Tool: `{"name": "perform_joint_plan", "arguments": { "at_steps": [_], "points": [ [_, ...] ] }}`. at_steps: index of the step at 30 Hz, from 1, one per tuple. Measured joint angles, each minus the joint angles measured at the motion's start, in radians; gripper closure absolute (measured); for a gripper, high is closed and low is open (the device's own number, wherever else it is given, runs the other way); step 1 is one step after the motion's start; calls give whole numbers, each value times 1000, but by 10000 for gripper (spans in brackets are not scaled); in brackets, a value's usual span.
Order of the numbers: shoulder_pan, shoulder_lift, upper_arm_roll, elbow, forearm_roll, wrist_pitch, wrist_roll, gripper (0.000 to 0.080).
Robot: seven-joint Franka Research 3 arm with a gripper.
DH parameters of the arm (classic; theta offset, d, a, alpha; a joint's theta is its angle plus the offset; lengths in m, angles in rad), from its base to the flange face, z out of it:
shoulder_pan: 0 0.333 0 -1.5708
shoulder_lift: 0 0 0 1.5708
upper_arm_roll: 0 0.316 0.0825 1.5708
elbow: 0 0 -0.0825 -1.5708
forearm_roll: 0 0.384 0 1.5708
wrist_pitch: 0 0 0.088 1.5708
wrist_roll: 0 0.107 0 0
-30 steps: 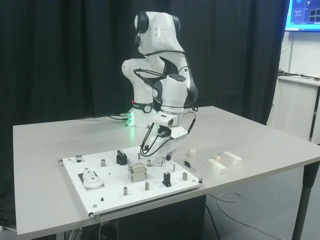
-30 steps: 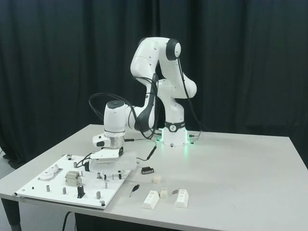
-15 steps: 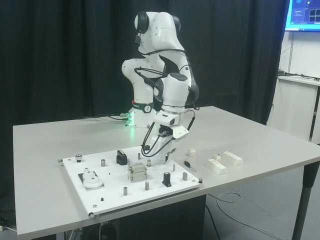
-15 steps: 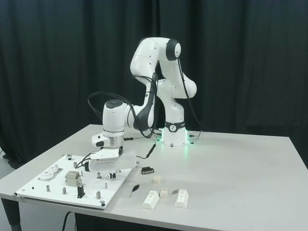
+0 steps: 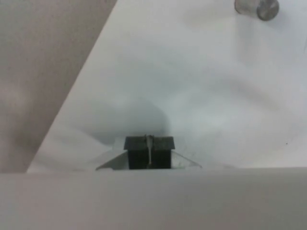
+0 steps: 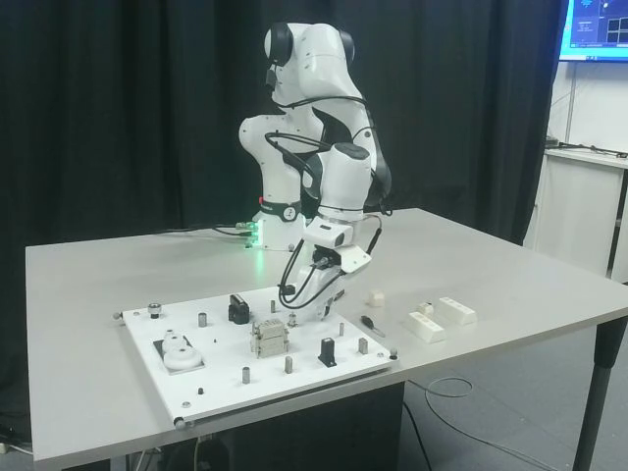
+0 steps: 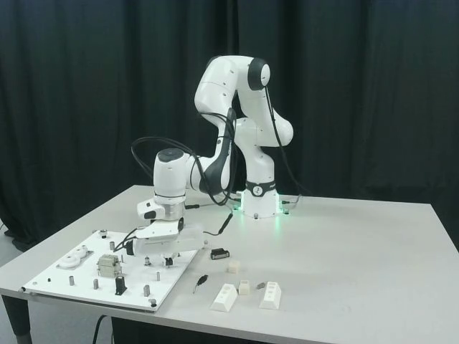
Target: Remove round peg 1.
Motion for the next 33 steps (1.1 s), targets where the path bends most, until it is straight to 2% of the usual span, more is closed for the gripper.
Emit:
{"name": "perform_joint_plan", "arguments": {
  "at_steps": [23,33],
  "points": [
    [0,-9,-2,-5,5,-1,-39,785],
    [0,-25,-2,-12,6,-4,-39,785]
  ]
}}
